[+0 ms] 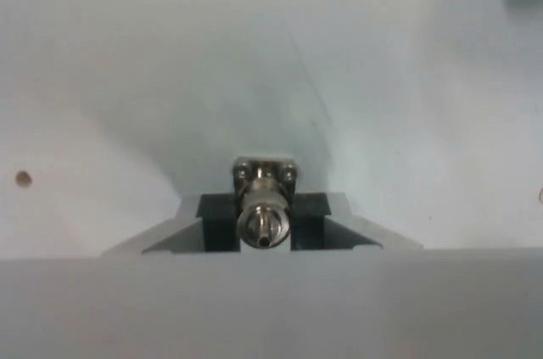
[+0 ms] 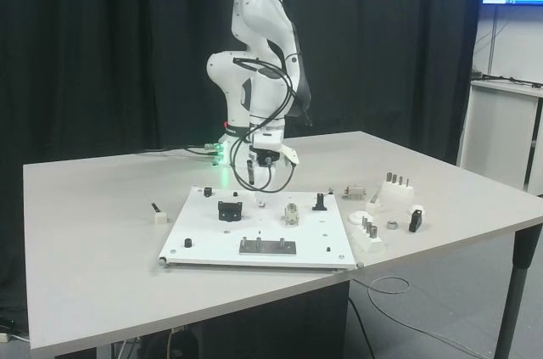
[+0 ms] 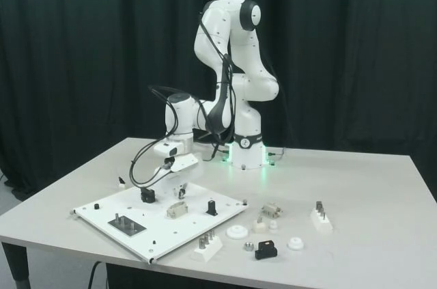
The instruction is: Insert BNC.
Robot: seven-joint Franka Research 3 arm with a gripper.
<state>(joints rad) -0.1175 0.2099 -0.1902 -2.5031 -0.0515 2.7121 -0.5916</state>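
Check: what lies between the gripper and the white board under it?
The gripper holds a BNC plug; below it, only bare white board shows in the wrist view.

BNC plug (image 1: 261, 221) (metallic, cylindrical) clamped upright between black pads above white board (image 2: 254, 232).

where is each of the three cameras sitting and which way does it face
Wrist view: on the arm's wrist, looking down at the BNC connector over the white board.
First room view: off the table's front, facing the arm and gripper.
Second room view: off another side, facing the arm.
Both room views share arm, board and table.
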